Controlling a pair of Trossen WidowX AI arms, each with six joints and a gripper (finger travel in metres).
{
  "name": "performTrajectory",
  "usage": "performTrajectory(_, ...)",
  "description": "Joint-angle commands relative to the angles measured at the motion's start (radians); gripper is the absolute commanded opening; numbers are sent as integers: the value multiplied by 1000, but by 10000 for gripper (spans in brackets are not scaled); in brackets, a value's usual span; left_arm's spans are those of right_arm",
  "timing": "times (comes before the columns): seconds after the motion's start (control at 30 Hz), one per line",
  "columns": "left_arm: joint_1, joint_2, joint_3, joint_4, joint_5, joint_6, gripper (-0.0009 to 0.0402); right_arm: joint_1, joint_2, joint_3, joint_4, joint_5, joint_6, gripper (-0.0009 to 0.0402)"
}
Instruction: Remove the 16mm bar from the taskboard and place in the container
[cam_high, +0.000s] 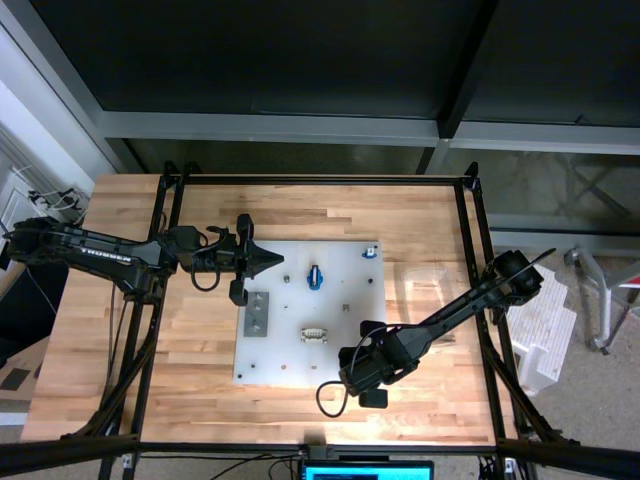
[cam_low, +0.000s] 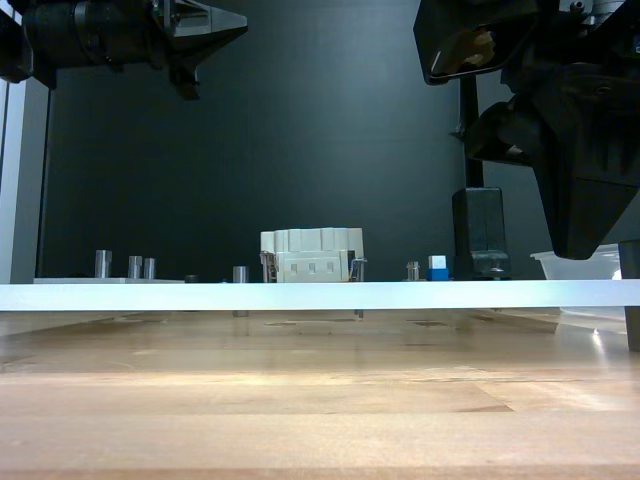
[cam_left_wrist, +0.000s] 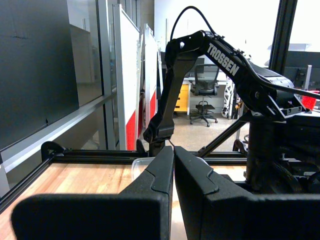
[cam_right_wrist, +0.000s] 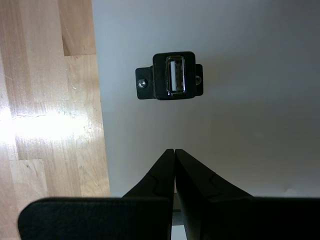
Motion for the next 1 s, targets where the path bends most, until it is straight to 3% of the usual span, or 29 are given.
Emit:
performTrajectory(0.03,0,0,0,1,0,0,0,1,0,0,-1,0,5,0)
performTrajectory(0.53,0,0,0,1,0,0,0,3,-14,0,-4,0,4,0)
performTrajectory(1.0,0,0,0,1,0,0,0,12,-183,-32,-85,0,-8,0)
